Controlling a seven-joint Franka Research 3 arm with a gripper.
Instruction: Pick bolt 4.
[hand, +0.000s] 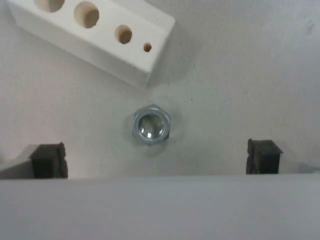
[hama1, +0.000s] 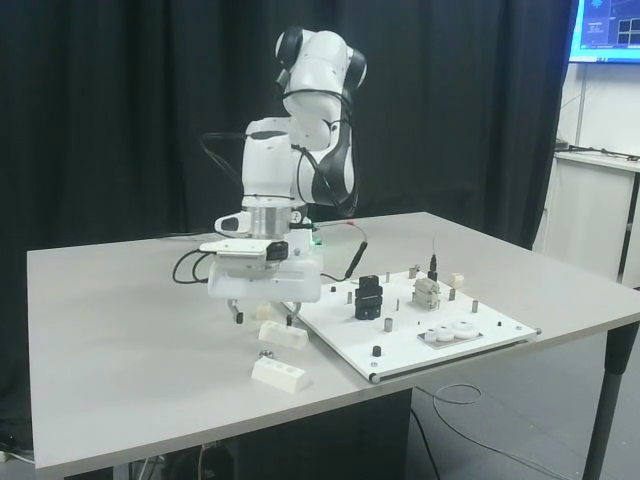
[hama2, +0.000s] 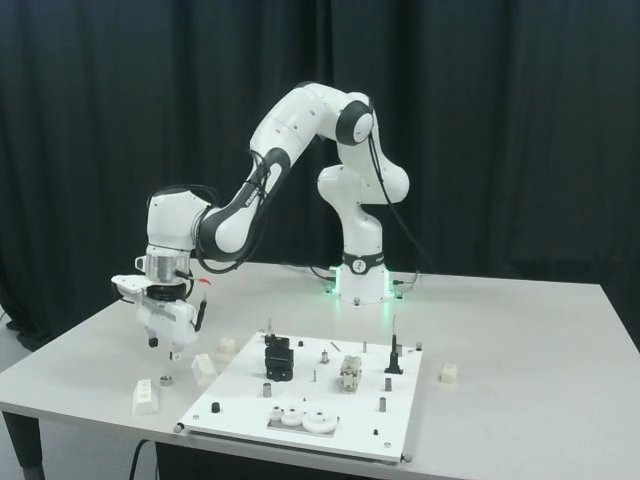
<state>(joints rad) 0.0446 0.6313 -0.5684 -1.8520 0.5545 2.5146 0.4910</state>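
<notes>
Grey counter (hand: 240, 75) carries bolt 4 (hand: 151, 124), a hex piece lying between the spread fingers of the hand (hand: 155, 160), near a white holed block (hand: 95, 30). Room views: hand (hama1: 265, 318) hovers above it. Risk: off-centre closure may push it aside.

The grey table (hama1: 120, 300) carries a white board (hama1: 420, 345), white blocks (hama1: 279, 373) — and a nut (hand: 151, 124).

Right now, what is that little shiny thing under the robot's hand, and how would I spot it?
Find the white board on the grey table. Beside it lie two white blocks. Between them, below the open gripper, lies a small six-sided metal nut, the only shiny piece there.
</notes>
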